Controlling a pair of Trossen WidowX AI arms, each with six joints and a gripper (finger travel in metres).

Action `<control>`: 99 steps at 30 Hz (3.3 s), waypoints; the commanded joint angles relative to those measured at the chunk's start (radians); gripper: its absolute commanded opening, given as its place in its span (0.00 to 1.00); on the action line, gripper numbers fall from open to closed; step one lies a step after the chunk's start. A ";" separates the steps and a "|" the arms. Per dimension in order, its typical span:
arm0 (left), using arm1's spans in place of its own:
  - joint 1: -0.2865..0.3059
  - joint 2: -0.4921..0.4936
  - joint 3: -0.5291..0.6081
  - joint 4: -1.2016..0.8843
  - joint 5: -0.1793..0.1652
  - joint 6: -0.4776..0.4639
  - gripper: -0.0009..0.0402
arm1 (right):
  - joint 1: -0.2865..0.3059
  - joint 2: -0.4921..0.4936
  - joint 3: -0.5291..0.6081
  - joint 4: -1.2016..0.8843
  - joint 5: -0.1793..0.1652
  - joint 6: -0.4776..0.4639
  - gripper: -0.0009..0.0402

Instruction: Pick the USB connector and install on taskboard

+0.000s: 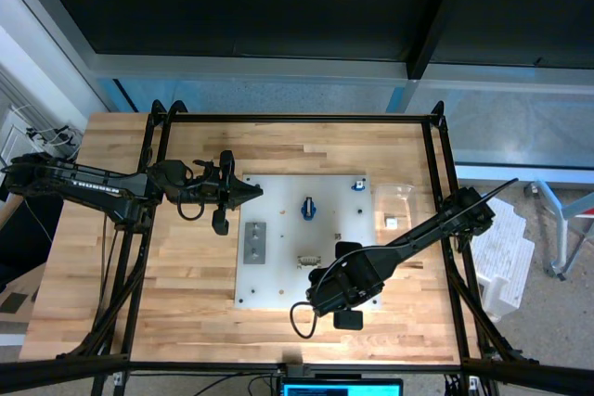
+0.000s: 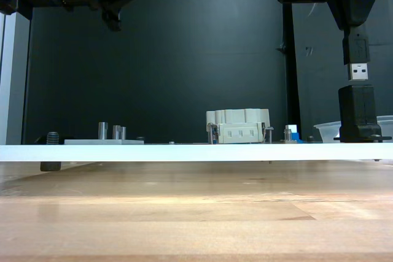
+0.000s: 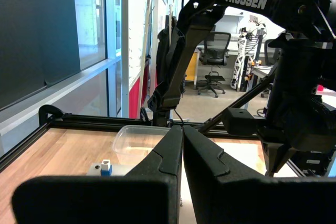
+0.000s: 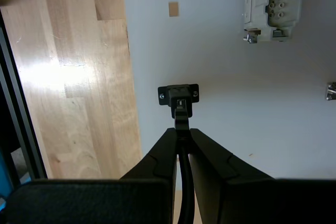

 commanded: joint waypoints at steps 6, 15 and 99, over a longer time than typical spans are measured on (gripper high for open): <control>0.000 0.000 0.000 0.000 0.000 0.000 0.02 | 0.000 0.007 -0.002 0.002 -0.001 -0.019 0.02; 0.000 0.000 0.000 0.000 0.000 0.000 0.02 | -0.001 0.007 -0.002 0.003 0.009 -0.038 0.02; 0.000 0.000 0.000 0.000 0.000 0.000 0.02 | 0.001 -0.007 -0.097 0.095 0.020 -0.113 0.02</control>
